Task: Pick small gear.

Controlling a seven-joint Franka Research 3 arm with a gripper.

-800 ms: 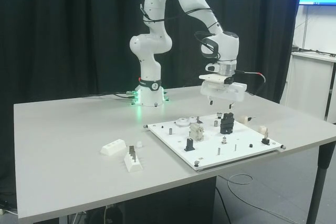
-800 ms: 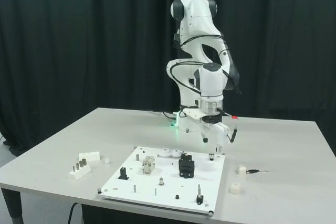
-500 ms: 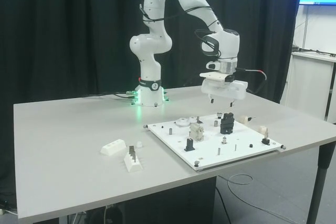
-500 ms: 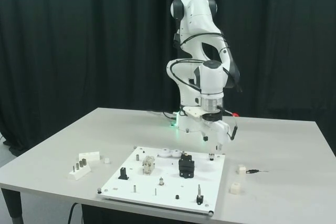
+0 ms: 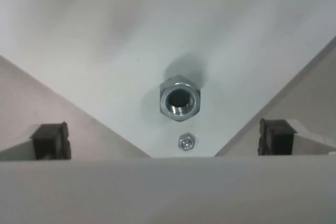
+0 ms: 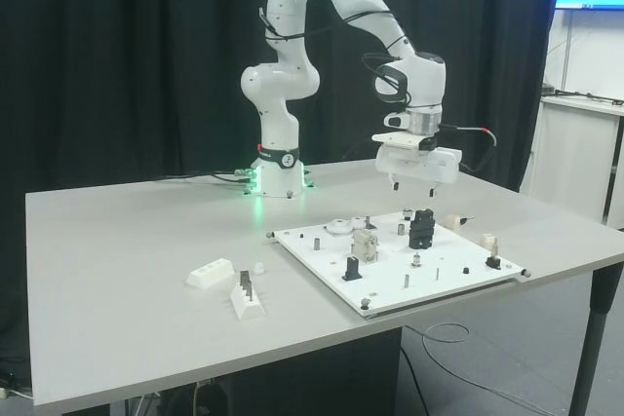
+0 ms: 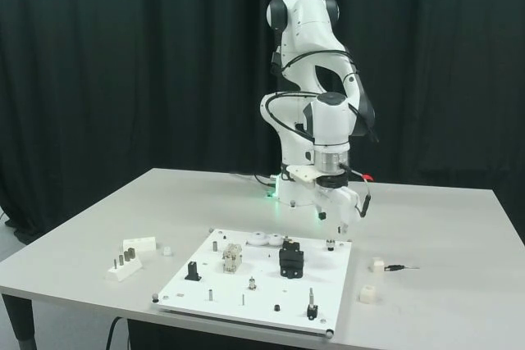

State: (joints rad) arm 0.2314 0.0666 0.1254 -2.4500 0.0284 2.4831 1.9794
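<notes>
Two white gears (image 6: 338,226) (image 7: 261,239) lie side by side at the back edge of the white board (image 6: 390,280) (image 7: 328,284); I cannot tell which is the small one. My gripper (image 6: 411,183) (image 7: 332,223) hangs open above the board's back corner, away from the gears. In the wrist view the gripper (image 5: 163,139) holds nothing, its black fingertips (image 5: 50,141) standing far apart. Below it a grey hex nut (image 5: 180,100) stands on the board (image 5: 105,51), with a tiny nut (image 5: 186,141) beside it. No gear shows in the wrist view.
A black block (image 6: 421,229) (image 7: 290,260), a grey metal part (image 7: 230,260) and several small pegs stand on the board. White blocks (image 6: 210,273) and a peg holder (image 6: 246,297) lie on the grey table beside it. Small white pieces (image 7: 368,293) lie at the other side.
The gripper has risen a little above the board's back corner and stayed open. Nothing on the board has moved.
</notes>
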